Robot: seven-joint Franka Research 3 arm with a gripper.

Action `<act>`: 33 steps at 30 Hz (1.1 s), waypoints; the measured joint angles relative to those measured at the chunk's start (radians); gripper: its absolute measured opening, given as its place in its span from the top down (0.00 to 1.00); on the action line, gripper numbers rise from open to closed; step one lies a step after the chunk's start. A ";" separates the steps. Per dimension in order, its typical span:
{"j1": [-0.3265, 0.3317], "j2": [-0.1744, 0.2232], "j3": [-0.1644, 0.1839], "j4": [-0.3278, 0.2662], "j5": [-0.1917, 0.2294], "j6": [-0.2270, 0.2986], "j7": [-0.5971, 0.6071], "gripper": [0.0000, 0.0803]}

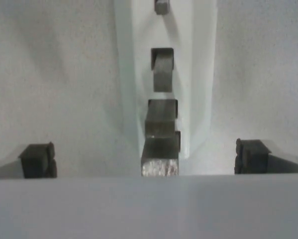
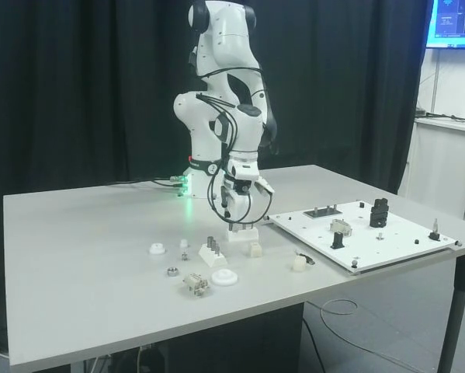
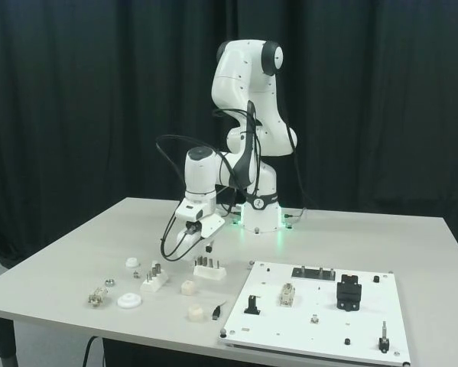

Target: Pick square peg 4.

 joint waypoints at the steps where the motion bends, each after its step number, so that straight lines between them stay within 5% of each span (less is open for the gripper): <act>1: 0.000 0.001 0.000 0.000 0.002 0.002 0.000 0.00; 13: 0.001 0.012 0.000 0.000 0.020 0.013 0.000 0.00; 14: 0.001 0.013 0.000 0.000 0.020 0.013 0.000 0.31; 19: 0.001 0.014 0.000 0.000 0.020 0.013 0.000 0.31; 20: 0.001 0.015 0.000 0.000 0.020 0.013 0.000 0.51; 28: 0.001 0.015 -0.001 0.001 0.020 0.016 0.000 0.51; 29: 0.001 0.015 -0.001 0.001 0.020 0.016 0.000 0.81; 33: 0.001 0.014 -0.002 0.004 0.020 0.016 0.000 0.81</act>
